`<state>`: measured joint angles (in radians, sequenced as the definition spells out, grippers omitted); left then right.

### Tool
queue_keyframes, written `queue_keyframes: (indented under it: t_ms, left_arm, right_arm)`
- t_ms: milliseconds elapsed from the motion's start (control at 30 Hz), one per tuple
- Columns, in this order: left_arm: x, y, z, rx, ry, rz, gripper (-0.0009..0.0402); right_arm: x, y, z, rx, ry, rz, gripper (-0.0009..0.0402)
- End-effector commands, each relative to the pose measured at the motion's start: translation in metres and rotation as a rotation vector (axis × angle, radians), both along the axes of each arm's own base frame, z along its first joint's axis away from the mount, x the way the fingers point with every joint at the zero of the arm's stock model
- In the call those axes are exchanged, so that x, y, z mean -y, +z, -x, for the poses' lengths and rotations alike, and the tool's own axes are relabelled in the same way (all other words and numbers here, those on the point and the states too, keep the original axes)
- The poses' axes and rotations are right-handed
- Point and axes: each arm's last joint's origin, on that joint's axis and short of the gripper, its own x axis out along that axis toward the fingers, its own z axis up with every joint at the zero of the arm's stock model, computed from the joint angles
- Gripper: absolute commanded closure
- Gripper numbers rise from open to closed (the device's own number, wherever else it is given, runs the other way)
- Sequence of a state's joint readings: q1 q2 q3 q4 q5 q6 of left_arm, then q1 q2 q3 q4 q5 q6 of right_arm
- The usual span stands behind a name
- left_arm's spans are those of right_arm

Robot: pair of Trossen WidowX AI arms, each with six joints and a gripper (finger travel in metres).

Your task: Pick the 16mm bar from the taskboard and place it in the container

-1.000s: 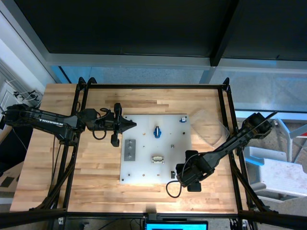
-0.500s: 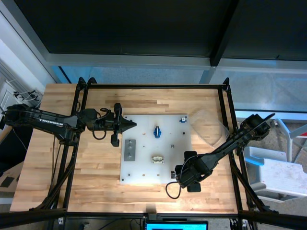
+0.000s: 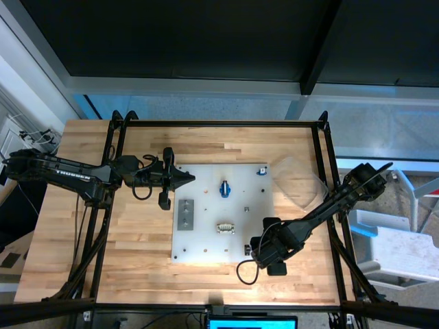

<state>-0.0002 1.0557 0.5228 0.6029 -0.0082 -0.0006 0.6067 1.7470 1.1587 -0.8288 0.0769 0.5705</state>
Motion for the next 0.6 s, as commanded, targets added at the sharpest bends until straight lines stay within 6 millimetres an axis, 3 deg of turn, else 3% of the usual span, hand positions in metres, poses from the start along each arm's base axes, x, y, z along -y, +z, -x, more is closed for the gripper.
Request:
queue_keyframes:
  t_ms: [33,600]
  left_arm:
    - [-0.0001,0.0,0.0,0.0,0.0,0.0,0.0393]
    - [-0.0001,0.0,0.0,0.0,0.0,0.0,0.0393]
  right_arm:
    - [0.0002,0.0002,0.0003,-0.002,0.0,0.003,0.0207]
    - [0.0005,0.0003,0.0002,-0.004,-0.001,0.004,0.0326]
